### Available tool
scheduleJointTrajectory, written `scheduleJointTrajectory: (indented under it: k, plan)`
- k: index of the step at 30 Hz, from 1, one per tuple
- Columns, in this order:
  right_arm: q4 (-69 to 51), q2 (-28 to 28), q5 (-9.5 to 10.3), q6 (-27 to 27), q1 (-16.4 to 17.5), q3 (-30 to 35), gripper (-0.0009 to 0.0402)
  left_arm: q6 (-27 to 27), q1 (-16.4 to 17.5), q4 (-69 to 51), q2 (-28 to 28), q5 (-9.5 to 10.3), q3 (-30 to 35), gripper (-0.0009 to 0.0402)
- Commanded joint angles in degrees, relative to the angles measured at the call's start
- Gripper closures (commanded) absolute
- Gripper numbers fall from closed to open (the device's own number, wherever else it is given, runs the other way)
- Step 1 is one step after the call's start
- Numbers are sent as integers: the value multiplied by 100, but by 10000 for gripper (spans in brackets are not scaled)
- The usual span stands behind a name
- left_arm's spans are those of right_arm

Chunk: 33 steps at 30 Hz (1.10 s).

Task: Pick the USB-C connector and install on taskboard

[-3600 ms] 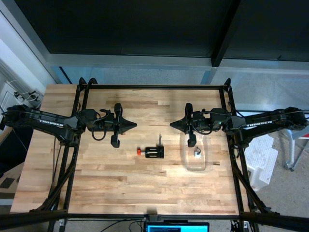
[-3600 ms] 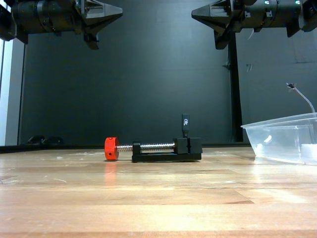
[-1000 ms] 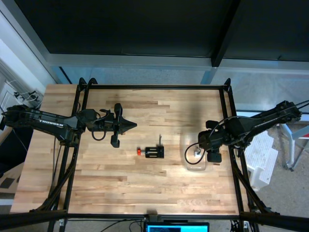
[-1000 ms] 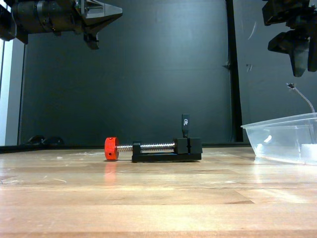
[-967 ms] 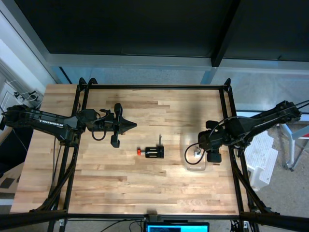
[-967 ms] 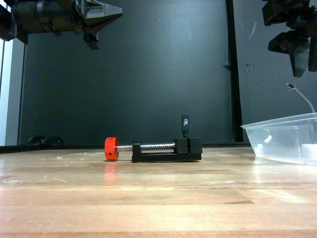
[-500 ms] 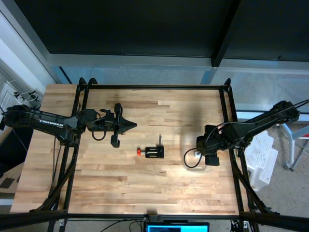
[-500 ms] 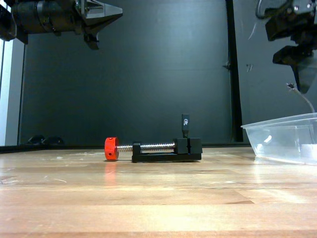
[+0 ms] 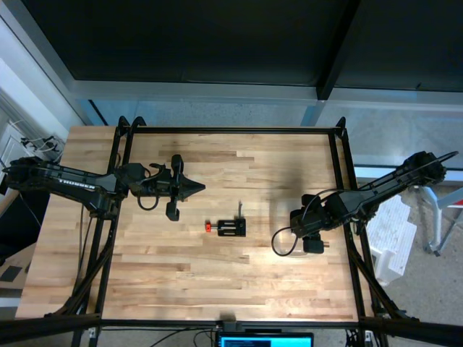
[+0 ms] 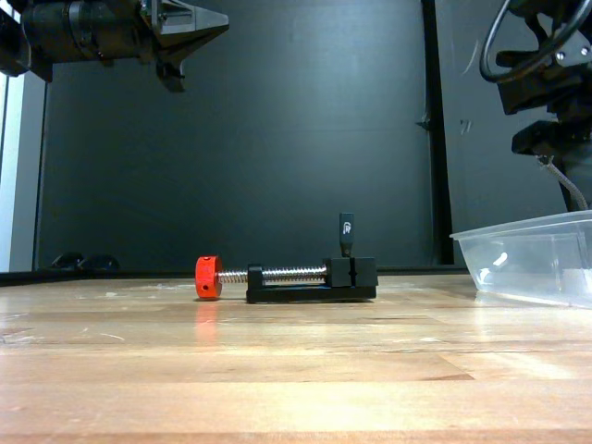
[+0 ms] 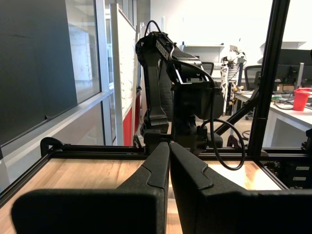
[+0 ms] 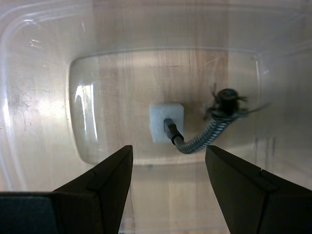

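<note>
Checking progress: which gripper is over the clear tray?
The right gripper, open above the tray holding the USB-C connector; the left gripper hangs shut, far left.

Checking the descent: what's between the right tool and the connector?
Nothing, per the right wrist view: right tool open above the connector; left tool parked high, shut.

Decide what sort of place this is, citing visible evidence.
Probably a robotics lab in an office: a framed wooden table, desks behind. The left gripper hovers shut above the table; the right gripper hangs open over the clear tray.
</note>
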<state>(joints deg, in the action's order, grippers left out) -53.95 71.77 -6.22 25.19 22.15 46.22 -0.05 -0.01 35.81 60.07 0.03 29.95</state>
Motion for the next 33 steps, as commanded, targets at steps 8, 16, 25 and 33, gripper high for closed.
scheduleJointTrajectory:
  k: [8, 16, 25, 33]
  plan:
    - [431, 299, 129, -219, -7, -142, 185, 2, 0, 4, 2, 0, 0, 393]
    - [601, 378, 129, -295, -57, -304, 185, 2, 0, 2, 2, 0, 0, 393]
    - [664, 378, 127, -328, -131, -356, 210, 2, 0, 2, 2, 0, 0, 393]
    - [695, 378, -22, -365, -162, -356, 263, 2, 0, 2, 2, 0, 0, 393]
